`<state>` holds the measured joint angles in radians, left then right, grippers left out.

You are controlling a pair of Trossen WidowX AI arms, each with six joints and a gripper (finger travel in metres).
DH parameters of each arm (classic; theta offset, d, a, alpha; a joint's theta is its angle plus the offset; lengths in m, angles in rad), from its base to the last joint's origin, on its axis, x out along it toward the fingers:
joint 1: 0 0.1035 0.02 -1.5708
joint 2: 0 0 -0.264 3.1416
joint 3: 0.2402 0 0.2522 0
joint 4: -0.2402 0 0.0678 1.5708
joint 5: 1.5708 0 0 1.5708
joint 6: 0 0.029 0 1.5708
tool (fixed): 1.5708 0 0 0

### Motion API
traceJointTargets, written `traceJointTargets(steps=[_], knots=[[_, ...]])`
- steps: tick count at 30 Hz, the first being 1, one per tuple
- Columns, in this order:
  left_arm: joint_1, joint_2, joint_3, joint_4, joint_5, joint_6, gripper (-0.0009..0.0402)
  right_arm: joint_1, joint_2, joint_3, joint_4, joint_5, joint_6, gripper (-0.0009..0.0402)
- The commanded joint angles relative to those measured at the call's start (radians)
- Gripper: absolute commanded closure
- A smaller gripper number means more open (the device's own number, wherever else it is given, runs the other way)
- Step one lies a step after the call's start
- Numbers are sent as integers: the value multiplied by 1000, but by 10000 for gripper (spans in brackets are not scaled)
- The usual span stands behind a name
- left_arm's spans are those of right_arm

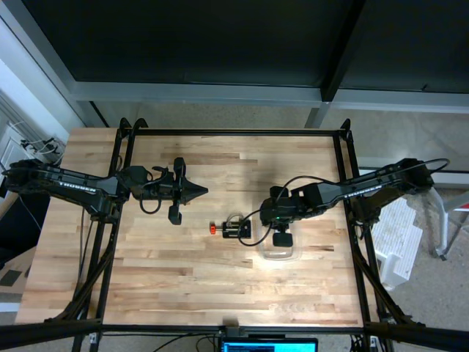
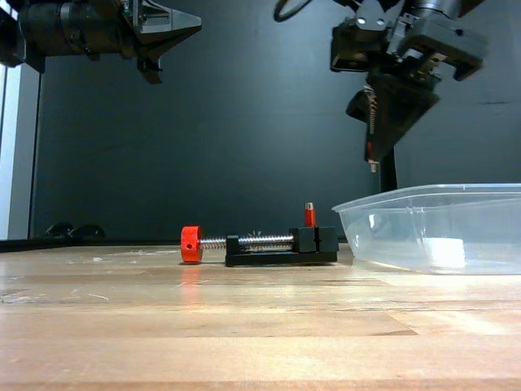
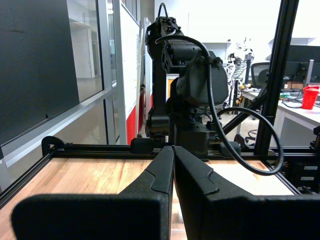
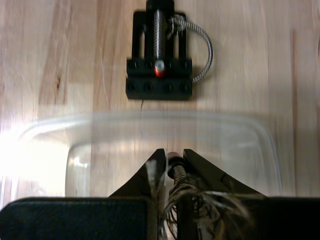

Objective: Remove the RCA connector from the receptacle and place in the container

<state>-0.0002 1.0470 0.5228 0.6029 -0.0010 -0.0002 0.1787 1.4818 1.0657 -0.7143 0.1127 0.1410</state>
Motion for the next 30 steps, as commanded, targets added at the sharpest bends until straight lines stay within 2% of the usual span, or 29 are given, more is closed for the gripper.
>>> traceJointTargets(steps=[1, 11, 17, 30], knots=[[0, 0, 0, 0, 0, 0, 393, 3, -27, -43, 0, 0, 13, 389], [0, 0, 0, 0, 0, 0, 393, 6, -108, -168, -4, 0, 45, 389], [0, 0, 0, 0, 0, 0, 393, 8, -100, -208, -22, -1, 45, 384], [0, 0, 0, 0, 0, 0, 393, 11, -100, -212, -19, 2, 45, 282]])
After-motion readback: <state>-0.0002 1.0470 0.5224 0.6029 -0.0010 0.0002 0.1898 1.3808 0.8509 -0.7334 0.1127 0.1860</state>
